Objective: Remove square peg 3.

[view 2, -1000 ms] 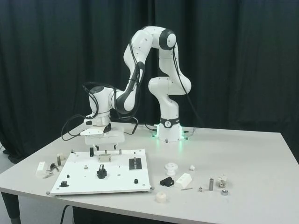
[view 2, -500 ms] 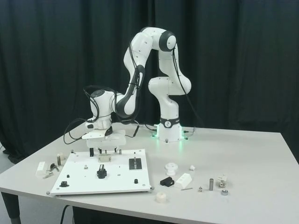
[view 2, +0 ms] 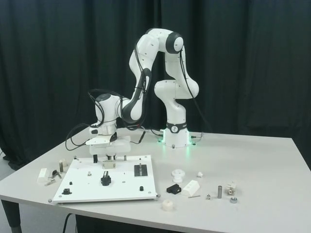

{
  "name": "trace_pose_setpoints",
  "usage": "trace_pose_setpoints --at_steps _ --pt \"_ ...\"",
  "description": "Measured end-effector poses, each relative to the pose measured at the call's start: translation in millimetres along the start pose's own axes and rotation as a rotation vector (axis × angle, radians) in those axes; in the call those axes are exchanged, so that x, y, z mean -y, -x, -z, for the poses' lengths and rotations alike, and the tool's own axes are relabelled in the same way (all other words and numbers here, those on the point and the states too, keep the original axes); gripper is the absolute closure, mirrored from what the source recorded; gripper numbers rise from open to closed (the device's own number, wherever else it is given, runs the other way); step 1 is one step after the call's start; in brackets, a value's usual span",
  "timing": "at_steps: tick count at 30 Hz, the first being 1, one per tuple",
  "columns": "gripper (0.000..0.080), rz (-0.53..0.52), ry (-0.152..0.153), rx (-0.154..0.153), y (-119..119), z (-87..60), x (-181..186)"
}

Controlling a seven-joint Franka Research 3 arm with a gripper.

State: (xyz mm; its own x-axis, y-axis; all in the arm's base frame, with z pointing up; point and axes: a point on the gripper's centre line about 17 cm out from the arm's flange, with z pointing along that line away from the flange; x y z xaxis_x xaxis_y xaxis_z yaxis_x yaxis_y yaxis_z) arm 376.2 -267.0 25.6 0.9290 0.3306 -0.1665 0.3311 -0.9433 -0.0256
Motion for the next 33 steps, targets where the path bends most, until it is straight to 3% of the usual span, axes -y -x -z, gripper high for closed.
trace_pose_setpoints --at_steps 1,6,7,33 --pt "0.0654 0.002 0.005 -0.002 -0.1 0.0 -1.8" --pt "0.0654 0.019 0.016 -0.006 0.2 -0.4 -6.0" --pt "0.0726 0.020 0.017 -0.006 0.3 -0.4 -6.2" --pt "0.0727 0.011 0.008 -0.016 3.0 5.9 -5.8"
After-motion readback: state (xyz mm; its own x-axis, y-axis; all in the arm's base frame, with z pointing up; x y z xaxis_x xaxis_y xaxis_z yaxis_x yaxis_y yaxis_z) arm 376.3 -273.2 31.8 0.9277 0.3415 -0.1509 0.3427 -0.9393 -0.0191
